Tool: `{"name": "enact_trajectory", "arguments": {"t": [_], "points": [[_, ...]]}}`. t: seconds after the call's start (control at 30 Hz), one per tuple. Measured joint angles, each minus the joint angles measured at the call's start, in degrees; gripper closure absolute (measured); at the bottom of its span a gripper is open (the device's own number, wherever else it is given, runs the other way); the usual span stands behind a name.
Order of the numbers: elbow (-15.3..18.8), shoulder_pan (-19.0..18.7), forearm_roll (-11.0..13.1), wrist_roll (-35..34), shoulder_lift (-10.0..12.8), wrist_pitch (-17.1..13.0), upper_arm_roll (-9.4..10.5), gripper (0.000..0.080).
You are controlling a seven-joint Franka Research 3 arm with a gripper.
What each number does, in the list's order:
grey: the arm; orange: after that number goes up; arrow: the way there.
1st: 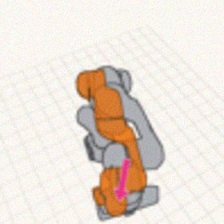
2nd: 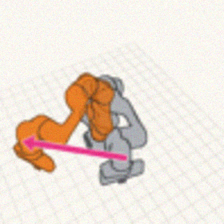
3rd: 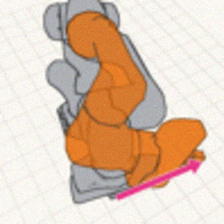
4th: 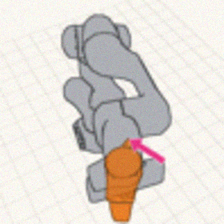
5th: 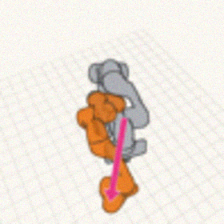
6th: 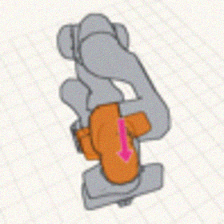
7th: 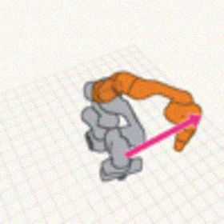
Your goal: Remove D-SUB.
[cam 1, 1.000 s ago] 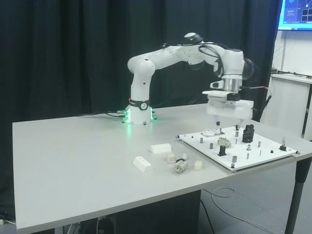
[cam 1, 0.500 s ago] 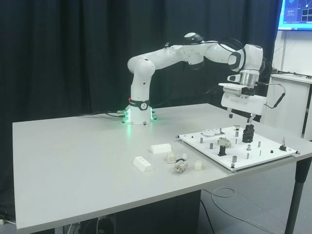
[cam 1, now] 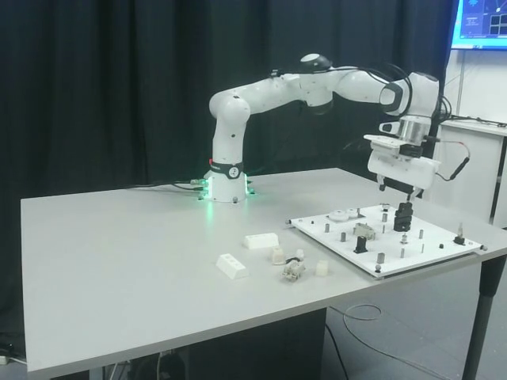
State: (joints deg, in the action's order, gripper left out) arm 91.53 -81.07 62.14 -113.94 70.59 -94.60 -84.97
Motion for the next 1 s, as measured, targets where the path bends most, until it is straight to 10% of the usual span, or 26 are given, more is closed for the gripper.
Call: {"name": "enact_trajectory", "arguments": {"t": [1.0], "points": [[-10.2,5.8,3.9,-9.5,0.0,6.5,6.44,0.0003]]}}
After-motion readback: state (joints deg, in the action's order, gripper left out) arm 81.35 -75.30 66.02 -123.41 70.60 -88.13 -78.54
